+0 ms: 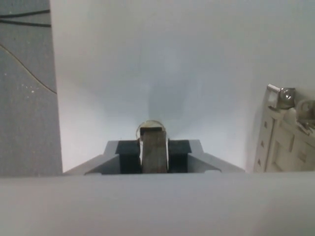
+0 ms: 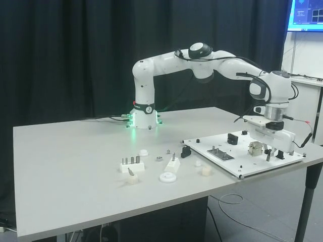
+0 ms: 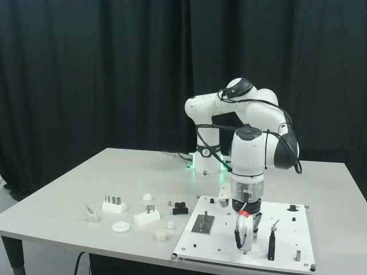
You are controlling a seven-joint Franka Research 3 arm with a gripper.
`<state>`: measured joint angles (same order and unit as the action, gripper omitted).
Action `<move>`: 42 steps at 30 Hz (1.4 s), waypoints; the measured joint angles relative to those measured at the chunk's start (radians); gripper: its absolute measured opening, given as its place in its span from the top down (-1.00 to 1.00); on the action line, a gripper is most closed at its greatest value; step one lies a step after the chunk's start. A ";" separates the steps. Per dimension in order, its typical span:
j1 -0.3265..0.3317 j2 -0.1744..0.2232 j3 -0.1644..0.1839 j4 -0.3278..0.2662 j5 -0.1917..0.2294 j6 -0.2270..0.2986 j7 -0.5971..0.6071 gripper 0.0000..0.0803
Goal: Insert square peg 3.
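So the gripper (image 1: 154,156) has its 2 fingers pinched on the square peg (image 1: 153,150), peg upright, tip just above the white board (image 3: 287,229). A black part (image 3: 271,245) stands at the gripper's 3 o'clock in the second room view. Further back, the arm's base (image 3: 205,161).

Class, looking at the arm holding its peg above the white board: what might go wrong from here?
1. The square peg, clamped in the gripper, hides what lies beneath it, so it may miss its hole.
2. The bracket stands close by on the white board; a sideways correction might bump it.
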<state>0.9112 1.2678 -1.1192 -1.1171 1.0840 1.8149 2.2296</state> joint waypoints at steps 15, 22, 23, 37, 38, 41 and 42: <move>0.000 0.000 0.000 0.000 -0.001 0.005 -0.012 0.71; -0.001 0.003 0.002 0.000 -0.002 0.012 -0.015 0.71; -0.001 0.003 0.002 0.000 -0.003 0.012 -0.015 0.71; 0.000 0.003 0.002 0.004 -0.023 0.011 -0.020 0.71; 0.000 0.003 0.002 0.004 -0.025 0.011 -0.021 0.71; 0.000 0.003 0.003 0.004 -0.030 0.011 -0.021 0.71; 0.000 0.003 0.003 0.005 -0.030 0.011 -0.021 0.71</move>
<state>0.9116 1.2705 -1.1164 -1.1126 1.0538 1.8256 2.2085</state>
